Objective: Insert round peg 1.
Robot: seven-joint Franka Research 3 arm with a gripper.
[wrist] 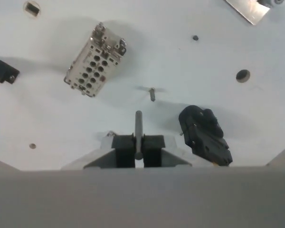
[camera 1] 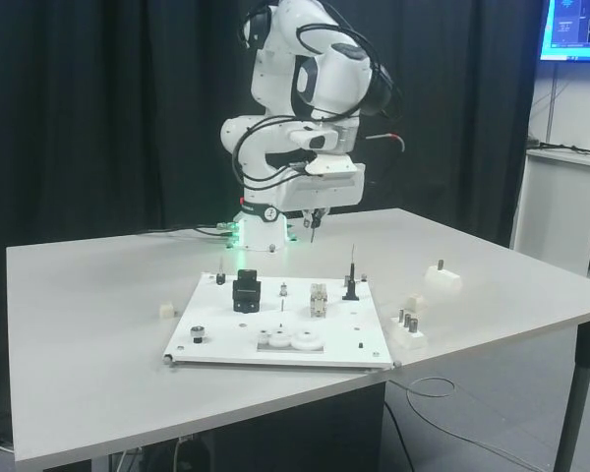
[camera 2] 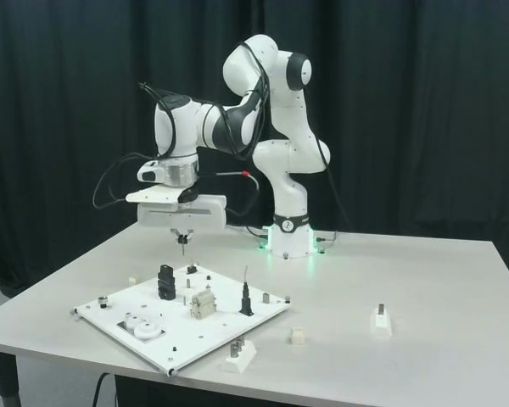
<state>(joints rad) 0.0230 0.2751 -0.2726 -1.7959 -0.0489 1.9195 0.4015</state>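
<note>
**A:** Gripper status?

**B:** Gripper (wrist: 138, 151) has its jaws closed narrow on the round peg (wrist: 138, 130). Peg is a thin grey rod, pinched between the black fingertips (wrist: 124, 148) and sticking out past them.

**A:** Where's it sitting relative to the board?

**B:** In the air, well above the white board (camera 1: 369, 329). Both room views show the peg hanging vertical under the gripper (camera 2: 182, 238), over the board's far edge, nearer the robot base.

**A:** What's below it?

**B:** Wrist view: a small grey pin (wrist: 152, 94) standing on the board just ahead of the peg tip. Black block (wrist: 204, 135) to one side, multi-pin connector (wrist: 95, 61) to the other, and a round hole (wrist: 242, 75) farther off.

**A:** Peg touching anything?

**B:** Only the fingers.
</note>
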